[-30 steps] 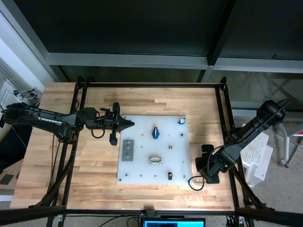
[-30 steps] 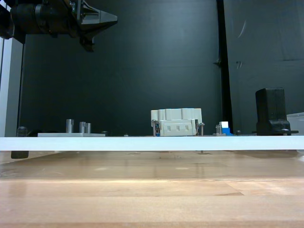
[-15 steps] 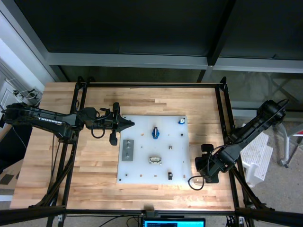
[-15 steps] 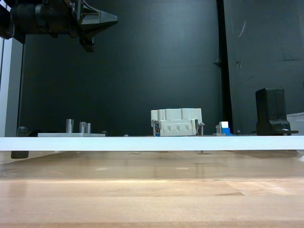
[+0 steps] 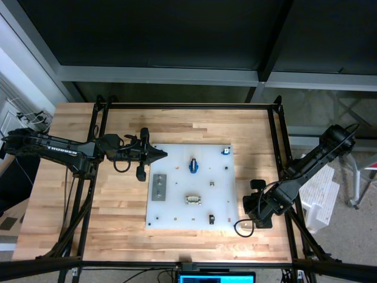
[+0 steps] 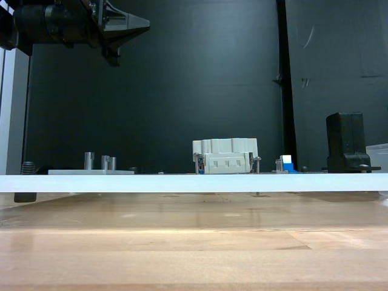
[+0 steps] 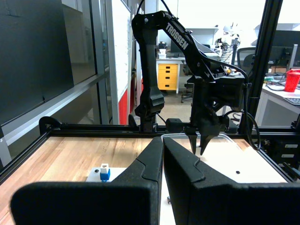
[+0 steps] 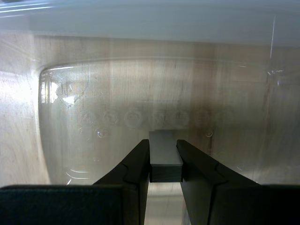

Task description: Pick the 16mm bar and install on taskboard

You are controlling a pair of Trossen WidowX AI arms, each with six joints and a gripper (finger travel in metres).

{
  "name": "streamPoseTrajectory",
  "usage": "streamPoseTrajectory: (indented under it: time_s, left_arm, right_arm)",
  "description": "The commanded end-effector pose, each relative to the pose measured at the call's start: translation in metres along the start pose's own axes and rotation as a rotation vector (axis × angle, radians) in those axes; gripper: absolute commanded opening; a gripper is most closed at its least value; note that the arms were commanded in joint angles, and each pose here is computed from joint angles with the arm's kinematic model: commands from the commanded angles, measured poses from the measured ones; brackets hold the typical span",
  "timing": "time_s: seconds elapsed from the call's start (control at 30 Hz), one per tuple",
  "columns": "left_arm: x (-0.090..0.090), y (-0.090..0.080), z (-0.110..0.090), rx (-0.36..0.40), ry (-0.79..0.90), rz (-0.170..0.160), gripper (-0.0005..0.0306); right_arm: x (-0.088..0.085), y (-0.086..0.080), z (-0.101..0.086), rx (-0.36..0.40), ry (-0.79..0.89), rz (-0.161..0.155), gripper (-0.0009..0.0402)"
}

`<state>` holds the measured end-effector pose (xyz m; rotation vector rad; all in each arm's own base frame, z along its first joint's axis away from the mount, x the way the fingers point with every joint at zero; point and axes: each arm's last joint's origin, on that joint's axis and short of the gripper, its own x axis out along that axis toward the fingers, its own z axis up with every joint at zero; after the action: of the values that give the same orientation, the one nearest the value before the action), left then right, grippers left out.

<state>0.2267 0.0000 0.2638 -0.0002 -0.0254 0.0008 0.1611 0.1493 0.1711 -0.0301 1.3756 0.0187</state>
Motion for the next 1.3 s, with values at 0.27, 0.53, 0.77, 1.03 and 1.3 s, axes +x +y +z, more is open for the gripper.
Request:
streamPoseTrajectory:
  time_s: [0.27, 0.53, 0.77, 1.03, 1.3]
  left_arm:
    - [0.0, 0.0, 0.0, 0.0, 0.0, 0.0, 0.0]
    - [0.0, 0.0, 0.0, 0.0, 0.0, 0.0, 0.0]
    - [0.0, 0.0, 0.0, 0.0, 0.0, 0.0, 0.0]
    - [0.0, 0.0, 0.0, 0.0, 0.0, 0.0, 0.0]
    - [0.0, 0.0, 0.0, 0.0, 0.0, 0.0, 0.0]
  right_arm:
    - [-0.024, 0.002, 0.007, 0.007, -0.031, 0.035, 0.0]
    - [-0.064, 0.001, 0.015, -0.012, -0.005, 0.014, 0.0]
    - [-0.08, 0.005, 0.022, -0.018, -0.031, 0.035, 0.0]
    - [-0.076, 0.011, 0.04, 0.006, -0.018, 0.017, 0.0]
    - [-0.071, 0.023, 0.071, 0.043, -0.013, -0.003, 0.0]
